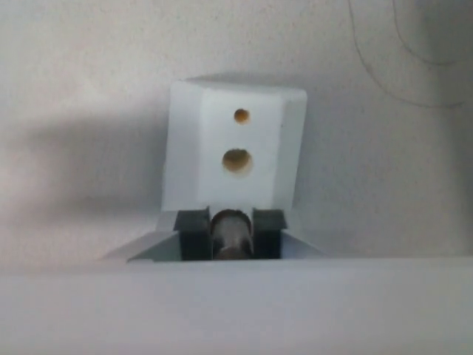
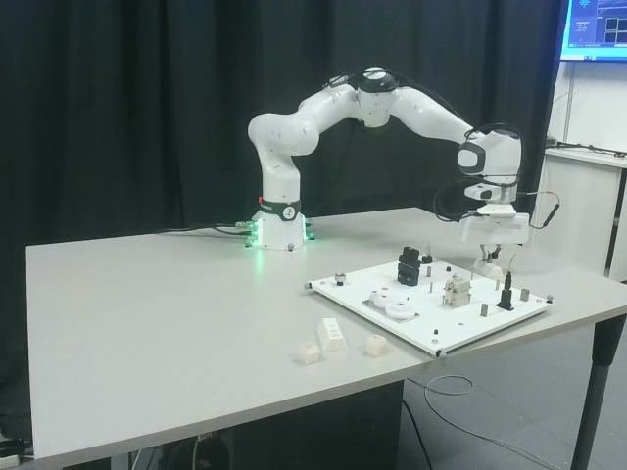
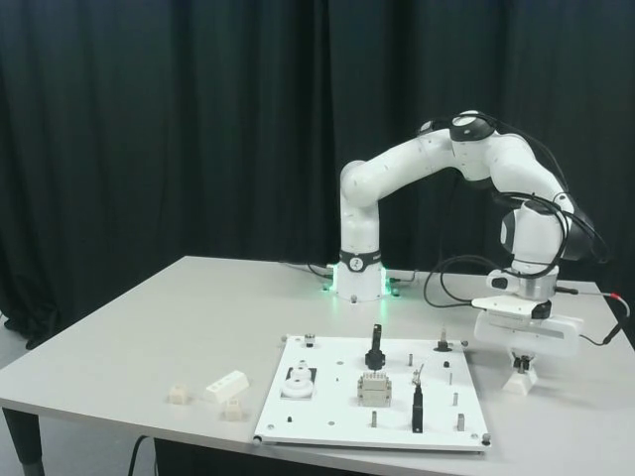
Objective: Pick round peg 3.
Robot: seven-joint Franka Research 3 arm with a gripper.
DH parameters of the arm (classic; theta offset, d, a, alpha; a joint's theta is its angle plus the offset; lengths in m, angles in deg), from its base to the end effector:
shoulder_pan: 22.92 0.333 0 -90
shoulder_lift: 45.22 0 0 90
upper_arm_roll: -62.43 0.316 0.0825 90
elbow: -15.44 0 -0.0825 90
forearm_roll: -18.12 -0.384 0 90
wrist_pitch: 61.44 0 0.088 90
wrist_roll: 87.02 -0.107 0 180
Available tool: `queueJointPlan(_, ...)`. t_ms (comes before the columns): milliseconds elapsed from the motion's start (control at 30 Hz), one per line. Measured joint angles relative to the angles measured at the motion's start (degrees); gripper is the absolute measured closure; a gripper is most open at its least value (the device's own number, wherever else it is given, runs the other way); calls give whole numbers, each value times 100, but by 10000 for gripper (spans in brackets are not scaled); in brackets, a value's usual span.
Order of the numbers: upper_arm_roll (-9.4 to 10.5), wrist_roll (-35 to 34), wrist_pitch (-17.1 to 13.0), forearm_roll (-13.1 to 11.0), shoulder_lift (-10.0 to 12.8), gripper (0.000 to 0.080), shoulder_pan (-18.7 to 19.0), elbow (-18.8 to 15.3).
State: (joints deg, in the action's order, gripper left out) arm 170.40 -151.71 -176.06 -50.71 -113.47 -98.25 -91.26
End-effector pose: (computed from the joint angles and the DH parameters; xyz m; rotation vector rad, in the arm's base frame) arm 0.4477 0.4260 0.1993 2.7164 -1.5124 0.1068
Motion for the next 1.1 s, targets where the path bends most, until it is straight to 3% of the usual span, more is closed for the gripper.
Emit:
queueJointPlan(133,-19,-22,-2,10,0,630,1,-8)
queueJointPlan(167,-22,-28,-2,11,0,693,2,-10)
queueJointPlan(600,-109,-60,20,11,42,693,80,-71)
queueJointPlan(1100,-542,-60,411,266,229,694,369,-147)
